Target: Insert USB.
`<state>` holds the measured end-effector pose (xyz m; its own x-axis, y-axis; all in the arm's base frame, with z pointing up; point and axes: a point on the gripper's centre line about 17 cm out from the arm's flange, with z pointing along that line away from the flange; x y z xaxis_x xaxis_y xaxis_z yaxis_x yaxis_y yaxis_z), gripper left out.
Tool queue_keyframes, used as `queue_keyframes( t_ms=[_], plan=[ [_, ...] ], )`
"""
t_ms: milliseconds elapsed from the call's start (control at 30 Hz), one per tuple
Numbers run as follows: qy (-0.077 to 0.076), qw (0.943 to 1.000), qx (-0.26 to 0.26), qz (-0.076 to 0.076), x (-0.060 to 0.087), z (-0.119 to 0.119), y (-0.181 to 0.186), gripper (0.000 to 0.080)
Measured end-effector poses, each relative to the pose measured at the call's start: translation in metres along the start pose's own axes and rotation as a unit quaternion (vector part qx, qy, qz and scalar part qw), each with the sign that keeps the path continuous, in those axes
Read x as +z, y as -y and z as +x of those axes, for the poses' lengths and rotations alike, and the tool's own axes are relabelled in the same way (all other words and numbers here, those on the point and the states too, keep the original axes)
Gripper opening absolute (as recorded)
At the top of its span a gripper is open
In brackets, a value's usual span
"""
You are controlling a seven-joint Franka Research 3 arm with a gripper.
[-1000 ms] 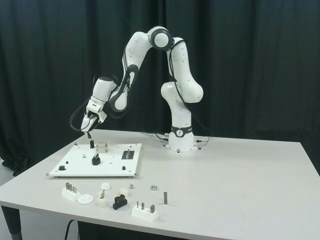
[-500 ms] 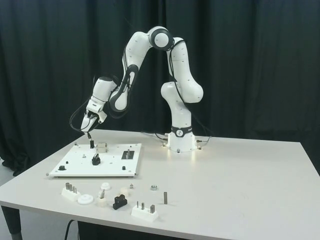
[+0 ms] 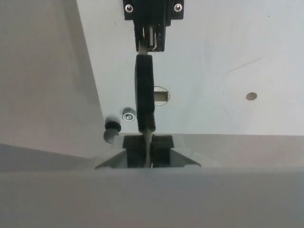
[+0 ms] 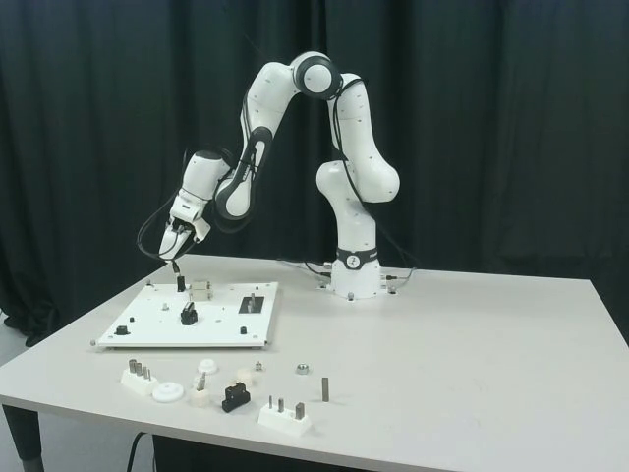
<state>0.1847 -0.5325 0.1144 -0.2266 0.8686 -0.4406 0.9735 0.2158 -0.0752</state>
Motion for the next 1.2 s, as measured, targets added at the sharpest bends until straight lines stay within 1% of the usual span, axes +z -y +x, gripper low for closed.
queue_keyframes(
  t_ms=[333,800,1200],
  plan=[
    [-0.002,1.0000,0.004,-0.001,-0.0010,0.0017,0.0022,0.0025],
    [-0.018,0.9998,0.012,-0.002,-0.0052,0.0082,0.0055,0.0025],
    [-0.018,0.9997,0.013,-0.004,-0.0072,0.0071,0.0049,0.0025]
  ],
)
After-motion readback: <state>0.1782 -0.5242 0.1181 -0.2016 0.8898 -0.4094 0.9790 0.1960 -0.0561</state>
